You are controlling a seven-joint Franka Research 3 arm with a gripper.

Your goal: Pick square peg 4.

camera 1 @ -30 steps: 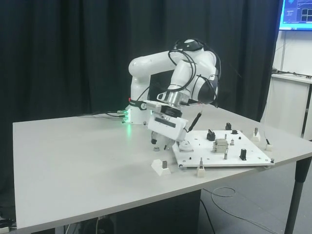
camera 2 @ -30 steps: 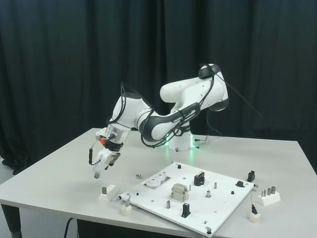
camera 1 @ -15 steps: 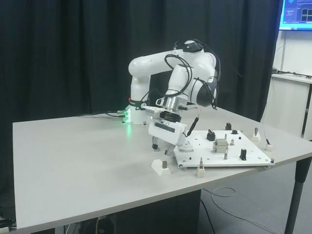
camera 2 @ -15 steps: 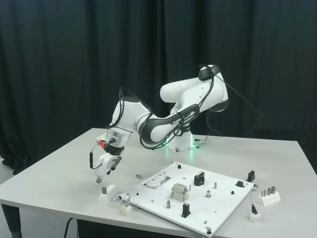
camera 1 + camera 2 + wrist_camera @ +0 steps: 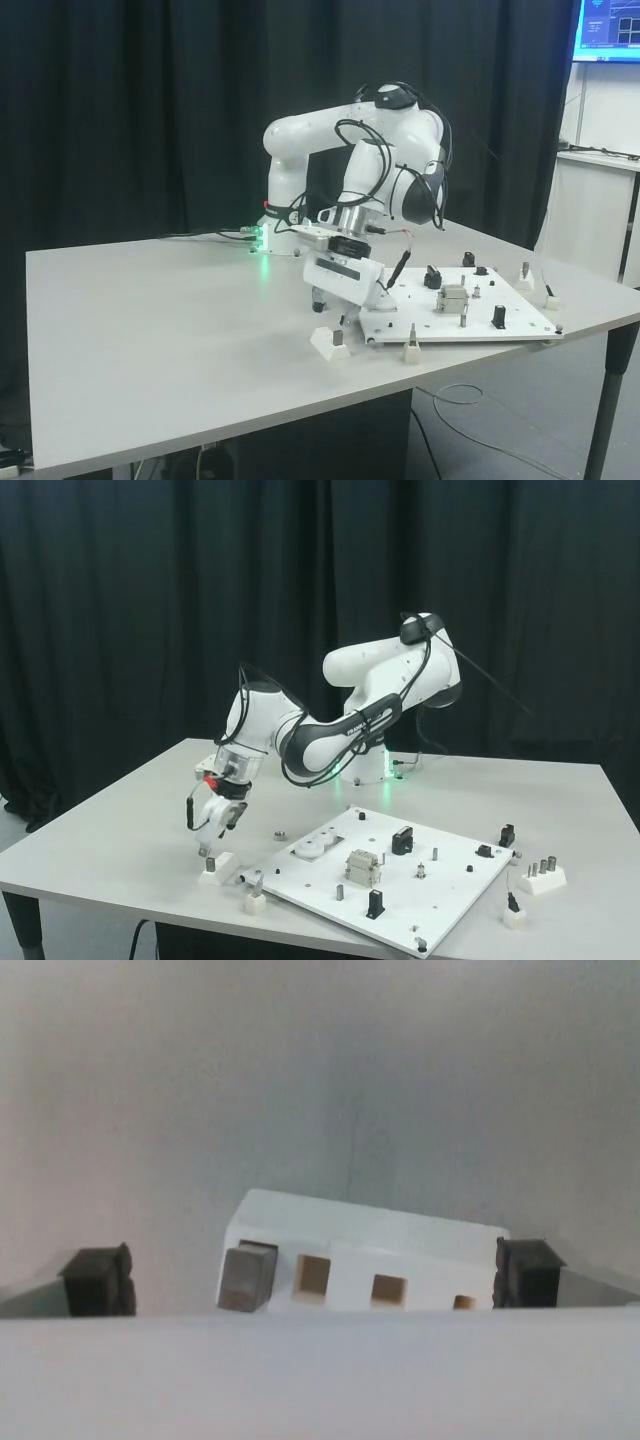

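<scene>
Square peg 4 (image 5: 247,1278) is a small grey block standing in the end hole of a white holder (image 5: 400,1250) that has several square holes. The same peg (image 5: 338,337) (image 5: 210,861) sits in its holder (image 5: 328,346) (image 5: 219,869) near the table's front edge, just off the corner of the white board. My gripper (image 5: 312,1278) (image 5: 331,320) (image 5: 206,848) hangs open just above the holder. Its black fingertips (image 5: 97,1282) stand wide apart, one on each side of the holder, and touch nothing.
A white board (image 5: 520,325) (image 5: 310,880) with several small black and grey parts lies beside the holder. Another small holder with a thin peg (image 5: 411,349) (image 5: 255,901) stands at the board's front edge. More holders (image 5: 541,877) stand at the far side. A ring (image 5: 281,834) lies on the table.
The arm has come down and slightly towards the table's front edge, bringing the open gripper from well above the table to just over the holder. The peg and holder have not moved.
</scene>
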